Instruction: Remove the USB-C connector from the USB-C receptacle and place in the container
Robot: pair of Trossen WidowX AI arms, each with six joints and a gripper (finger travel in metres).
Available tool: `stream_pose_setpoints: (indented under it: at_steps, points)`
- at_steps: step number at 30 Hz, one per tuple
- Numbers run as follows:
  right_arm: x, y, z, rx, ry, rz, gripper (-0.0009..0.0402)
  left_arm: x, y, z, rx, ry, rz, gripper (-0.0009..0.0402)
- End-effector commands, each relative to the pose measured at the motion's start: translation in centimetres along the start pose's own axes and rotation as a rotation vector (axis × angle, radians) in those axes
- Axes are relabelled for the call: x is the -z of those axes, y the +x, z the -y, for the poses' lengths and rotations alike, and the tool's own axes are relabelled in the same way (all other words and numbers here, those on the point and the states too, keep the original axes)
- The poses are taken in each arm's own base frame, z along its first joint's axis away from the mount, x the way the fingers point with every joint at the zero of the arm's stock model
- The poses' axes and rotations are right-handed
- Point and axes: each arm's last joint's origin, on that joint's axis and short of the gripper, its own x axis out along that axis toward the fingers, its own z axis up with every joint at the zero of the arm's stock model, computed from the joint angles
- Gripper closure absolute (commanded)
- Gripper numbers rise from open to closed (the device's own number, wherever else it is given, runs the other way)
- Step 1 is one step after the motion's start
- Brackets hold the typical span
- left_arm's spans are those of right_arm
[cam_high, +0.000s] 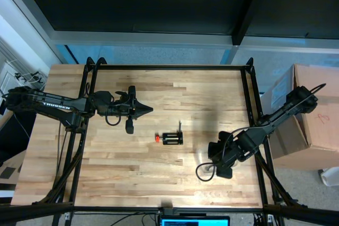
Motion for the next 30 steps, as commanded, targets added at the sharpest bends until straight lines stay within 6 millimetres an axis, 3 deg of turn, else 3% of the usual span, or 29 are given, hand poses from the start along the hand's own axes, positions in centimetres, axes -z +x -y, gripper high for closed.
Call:
stream_pose_setpoints:
  at_steps: [1,12,21,27,30]
  points:
    - [-0.6,-1.1,0.6,-0.009,0.011,0.091,0.0162,0.0,0.0,0.0,0.0,0.0,0.001,0.0393]
    - [-3.8,-4.0,4.3,-0.037,-0.081,0.317,0.0232,0.0,0.0,0.0,0.0,0.0,0.0,0.0393]
    - [-6.9,-6.6,8.5,-0.008,-0.107,0.627,0.0323,0.0,0.0,0.0,0.0,0.0,0.0,0.0393]
    - [-7.0,-7.4,11.3,-0.059,-0.122,0.82,0.0398,0.0,0.0,0.0,0.0,0.0,0.0,0.0393]
    - [-6.6,-7.3,12.5,-0.086,-0.119,0.905,0.039,0.0,0.0,0.0,0.0,0.0,0.001,0.0393]
